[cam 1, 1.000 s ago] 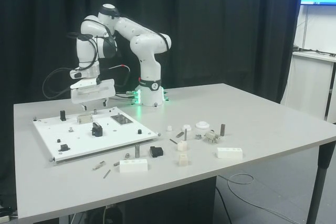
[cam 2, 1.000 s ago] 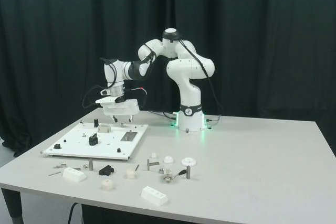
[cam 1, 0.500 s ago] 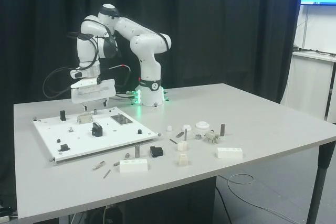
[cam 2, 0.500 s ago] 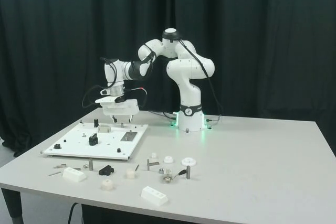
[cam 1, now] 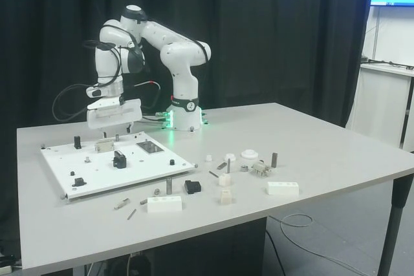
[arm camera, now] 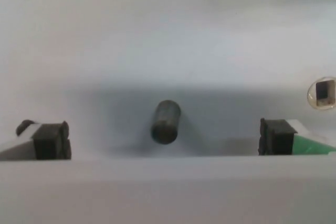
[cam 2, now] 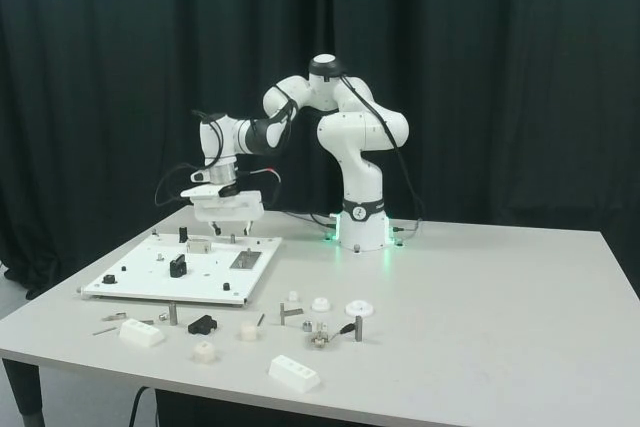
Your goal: Remove round peg 3.
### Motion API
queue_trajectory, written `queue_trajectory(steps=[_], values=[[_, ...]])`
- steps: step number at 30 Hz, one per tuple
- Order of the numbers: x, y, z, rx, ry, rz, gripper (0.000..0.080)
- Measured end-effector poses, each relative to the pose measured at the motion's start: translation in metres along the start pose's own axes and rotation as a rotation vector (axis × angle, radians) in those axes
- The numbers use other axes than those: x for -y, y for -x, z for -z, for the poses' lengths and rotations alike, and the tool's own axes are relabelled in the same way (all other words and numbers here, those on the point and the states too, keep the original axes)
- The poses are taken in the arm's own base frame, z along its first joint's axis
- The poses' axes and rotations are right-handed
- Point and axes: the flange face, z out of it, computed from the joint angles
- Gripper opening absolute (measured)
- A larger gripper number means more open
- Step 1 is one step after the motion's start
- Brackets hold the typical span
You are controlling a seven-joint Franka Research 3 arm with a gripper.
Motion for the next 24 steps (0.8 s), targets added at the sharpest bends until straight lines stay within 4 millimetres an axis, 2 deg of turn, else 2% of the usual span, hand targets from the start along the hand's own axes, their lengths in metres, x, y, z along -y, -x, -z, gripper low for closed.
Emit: queue_trajectory(steps=[11,23,24], values=[[-0.004,0.001,-0.015,-0.009,-0.012,0.019,0.08],[-0.005,0.001,-0.019,-0.021,-0.024,0.042,0.08],[-0.005,0.001,-0.019,-0.021,-0.024,0.045,0.0532]])
